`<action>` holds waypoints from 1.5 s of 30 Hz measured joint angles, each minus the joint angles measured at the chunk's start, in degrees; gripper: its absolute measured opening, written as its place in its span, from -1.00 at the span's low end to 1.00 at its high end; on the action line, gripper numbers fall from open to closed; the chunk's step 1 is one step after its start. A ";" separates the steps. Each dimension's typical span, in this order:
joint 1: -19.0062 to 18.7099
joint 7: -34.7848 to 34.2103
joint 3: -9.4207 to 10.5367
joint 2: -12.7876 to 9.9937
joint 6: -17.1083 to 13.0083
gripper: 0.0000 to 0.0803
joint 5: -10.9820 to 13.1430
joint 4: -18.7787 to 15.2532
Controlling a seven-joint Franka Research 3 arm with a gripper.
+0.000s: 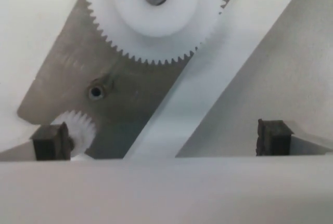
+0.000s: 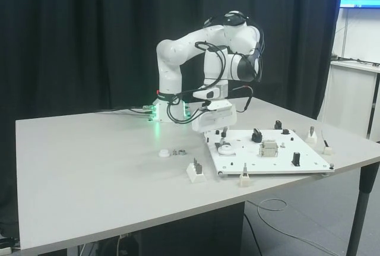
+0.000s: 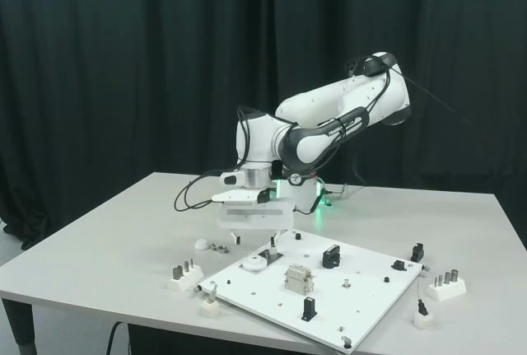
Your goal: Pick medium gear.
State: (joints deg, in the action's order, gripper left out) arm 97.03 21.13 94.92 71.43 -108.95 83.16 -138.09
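Two gears show on the grey plate [image 1: 130,89] of the white board [image 2: 309,158], which lies on the grey surface [image 2: 89,161]: a large gear [image 1: 156,13], a bare peg hole [image 1: 95,92] beside it, and a smaller toothed gear [image 1: 80,128] that I judge to be the medium gear, touching one black pad [image 1: 51,142]. Hanging low over that plate, the claw [image 1: 161,141] is spread wide and holds nothing, so this looks like the approach step. Next it needs to centre over the smaller gear, descend and close.
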 joint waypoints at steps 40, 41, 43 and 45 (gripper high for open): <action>-1.98 -0.94 -3.63 0.00 3.86 0.99 -3.03 0.48; -1.98 -0.89 -3.71 0.00 3.81 0.99 -3.32 0.56; -1.96 -0.69 -3.89 0.00 3.54 0.99 -4.00 0.73; -1.90 -0.37 -3.99 0.00 2.86 0.99 -4.69 0.87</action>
State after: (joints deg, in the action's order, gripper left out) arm 95.12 20.76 90.93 71.43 -106.09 78.48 -137.23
